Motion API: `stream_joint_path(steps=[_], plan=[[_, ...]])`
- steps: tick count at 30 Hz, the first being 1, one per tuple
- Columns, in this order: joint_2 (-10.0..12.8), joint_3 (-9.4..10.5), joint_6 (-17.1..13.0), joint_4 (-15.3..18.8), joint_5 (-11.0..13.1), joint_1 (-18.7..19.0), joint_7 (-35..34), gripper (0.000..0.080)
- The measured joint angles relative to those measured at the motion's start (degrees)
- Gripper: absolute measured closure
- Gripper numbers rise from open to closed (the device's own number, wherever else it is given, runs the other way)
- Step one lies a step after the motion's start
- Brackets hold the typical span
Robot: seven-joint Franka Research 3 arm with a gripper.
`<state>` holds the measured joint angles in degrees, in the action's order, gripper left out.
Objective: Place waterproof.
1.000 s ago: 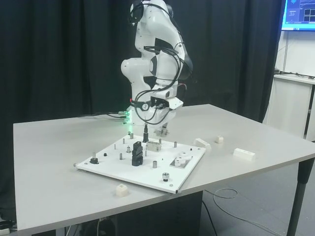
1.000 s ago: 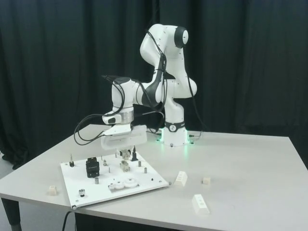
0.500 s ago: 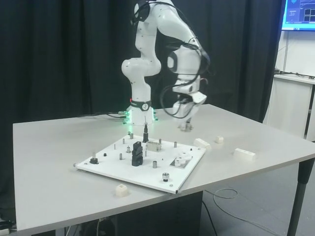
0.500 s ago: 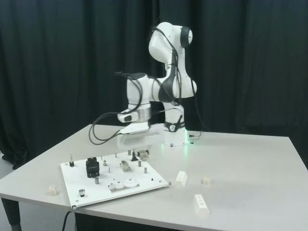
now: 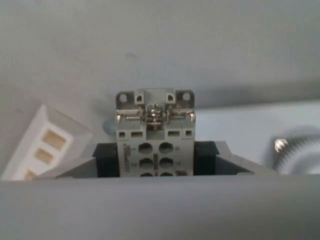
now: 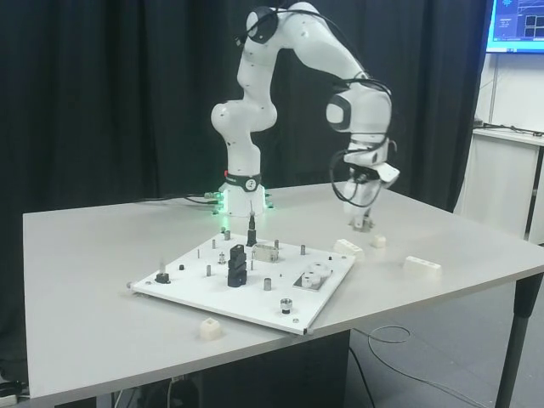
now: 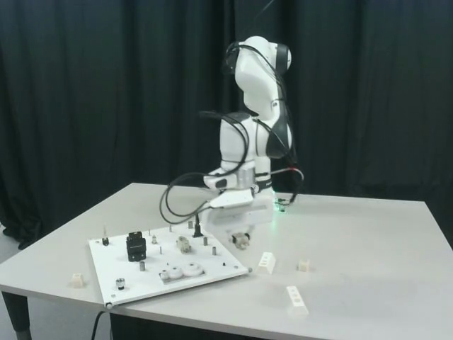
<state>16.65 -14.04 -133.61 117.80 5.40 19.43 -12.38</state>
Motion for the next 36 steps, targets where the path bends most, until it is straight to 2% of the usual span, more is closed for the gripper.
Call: stream_joint_path(steps=[9, 17, 27, 36], plan=[[6.16, 1.82, 0.00, -4.61, 0.29, 1.06, -2.63, 0.0493], [10.51, 3.20, -0.02, -7.77, 0.91, 1.20, -3.45, 0.0493], [14.36, 4.64, -0.12, -10.33, 1.11, 1.22, -4.98, 0.0493], [16.48, 5.52, -0.66, -11.63, 1.46, 1.22, -5.03, 0.0493]])
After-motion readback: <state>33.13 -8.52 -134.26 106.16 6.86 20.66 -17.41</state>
